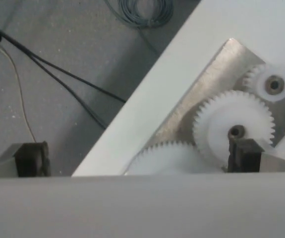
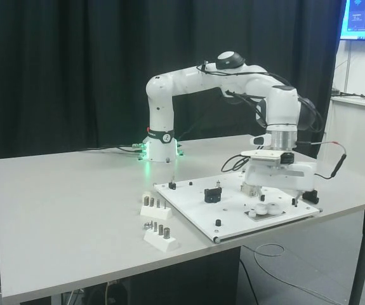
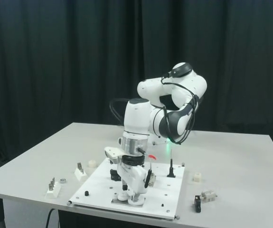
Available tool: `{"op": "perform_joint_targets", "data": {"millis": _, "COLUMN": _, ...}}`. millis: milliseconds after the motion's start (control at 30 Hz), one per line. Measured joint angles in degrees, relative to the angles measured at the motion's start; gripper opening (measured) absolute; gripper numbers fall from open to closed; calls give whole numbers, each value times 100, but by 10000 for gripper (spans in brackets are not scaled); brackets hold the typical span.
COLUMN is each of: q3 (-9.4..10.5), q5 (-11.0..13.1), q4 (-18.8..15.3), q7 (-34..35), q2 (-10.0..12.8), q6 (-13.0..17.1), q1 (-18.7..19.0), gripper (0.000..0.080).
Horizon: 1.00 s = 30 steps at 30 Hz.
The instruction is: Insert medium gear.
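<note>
The white medium gear [image 1: 234, 124] lies flat on the grey metal gear plate [image 1: 211, 79], its hub on a peg. It meshes with a smaller white gear [image 1: 273, 84] on one side and a larger white gear [image 1: 167, 157] on the other. My gripper [image 1: 137, 156] is open and wide, with nothing between its fingers. One black fingertip [image 1: 244, 154] is right beside the medium gear's hub, while the other fingertip [image 1: 32, 158] hangs past the white board's edge over the floor. From the room, the gripper [image 2: 277, 190] hovers low over the gears [image 2: 268, 208] near the board's front corner.
The white board [image 2: 233, 216] carries small black parts [image 2: 212, 194]. Two white peg holders [image 2: 153, 206] [image 2: 160, 236] stand on the table beside it. Black cables [image 1: 58, 74] and a coiled grey cable [image 1: 142, 12] lie on the floor. Small parts [image 3: 205, 196] sit right of the board.
</note>
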Motion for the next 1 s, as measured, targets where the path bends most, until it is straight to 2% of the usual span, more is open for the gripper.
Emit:
{"op": "perform_joint_targets", "data": {"millis": 333, "q3": -16, "q5": -34, "q4": 83, "q7": 81, "q2": 6, "q6": 9, "q1": -54, "gripper": 800}}
{"op": "perform_joint_targets", "data": {"millis": 1000, "q3": 106, "q5": -46, "q4": 137, "q7": 317, "q2": 25, "q6": -6, "q1": -163, "gripper": 800}}
